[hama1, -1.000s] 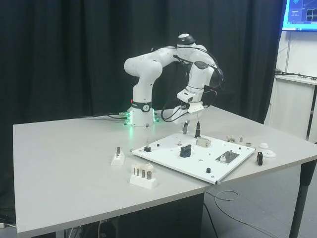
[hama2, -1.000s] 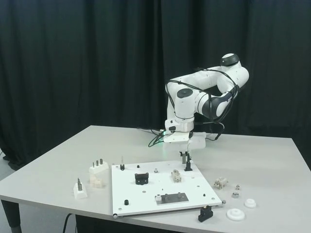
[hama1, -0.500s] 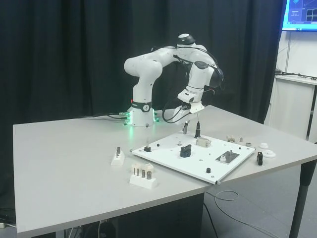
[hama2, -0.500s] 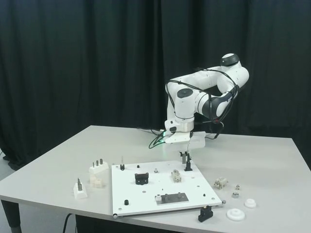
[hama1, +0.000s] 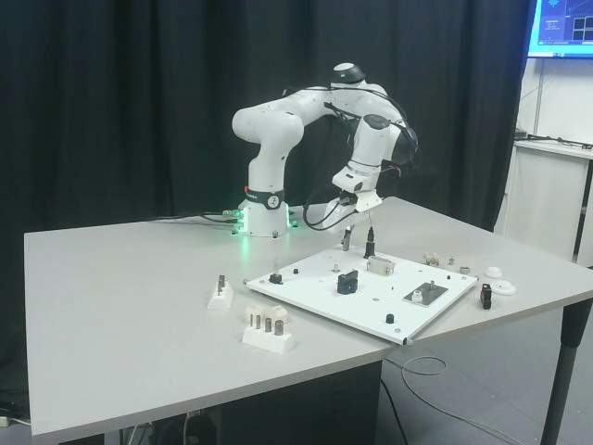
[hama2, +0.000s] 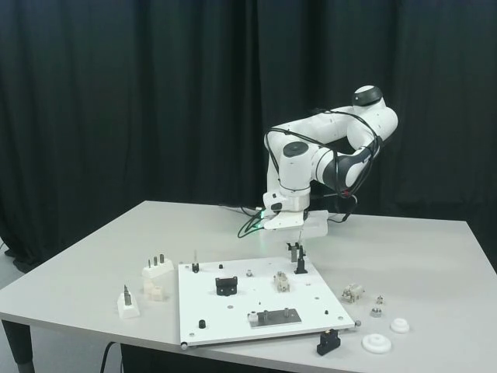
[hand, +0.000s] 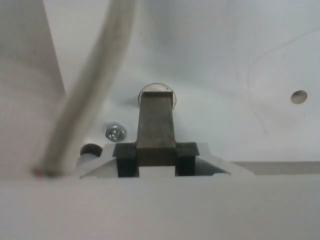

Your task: Insert square peg 4.

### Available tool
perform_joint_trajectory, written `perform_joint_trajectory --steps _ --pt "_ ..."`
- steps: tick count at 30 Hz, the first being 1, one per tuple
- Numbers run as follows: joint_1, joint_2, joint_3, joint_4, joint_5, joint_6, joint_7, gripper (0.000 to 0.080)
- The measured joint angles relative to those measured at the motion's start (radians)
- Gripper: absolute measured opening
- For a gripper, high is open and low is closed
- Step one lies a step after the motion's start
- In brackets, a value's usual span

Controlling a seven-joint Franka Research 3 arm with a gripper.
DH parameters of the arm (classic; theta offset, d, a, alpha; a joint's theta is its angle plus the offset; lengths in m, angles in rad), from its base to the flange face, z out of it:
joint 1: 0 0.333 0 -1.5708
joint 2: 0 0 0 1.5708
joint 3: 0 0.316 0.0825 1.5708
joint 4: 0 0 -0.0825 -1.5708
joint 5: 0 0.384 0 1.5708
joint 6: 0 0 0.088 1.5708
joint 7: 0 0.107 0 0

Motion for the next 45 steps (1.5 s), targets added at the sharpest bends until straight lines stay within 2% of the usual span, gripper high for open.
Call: perform_joint_trajectory --steps 14,45 --pt "0.009 0.000 0.001 0.000 -0.021 -0.004 0.000 0.0152" --pt "0.031 0.000 0.005 0.002 -0.026 0.015 -0.015 0.0152"
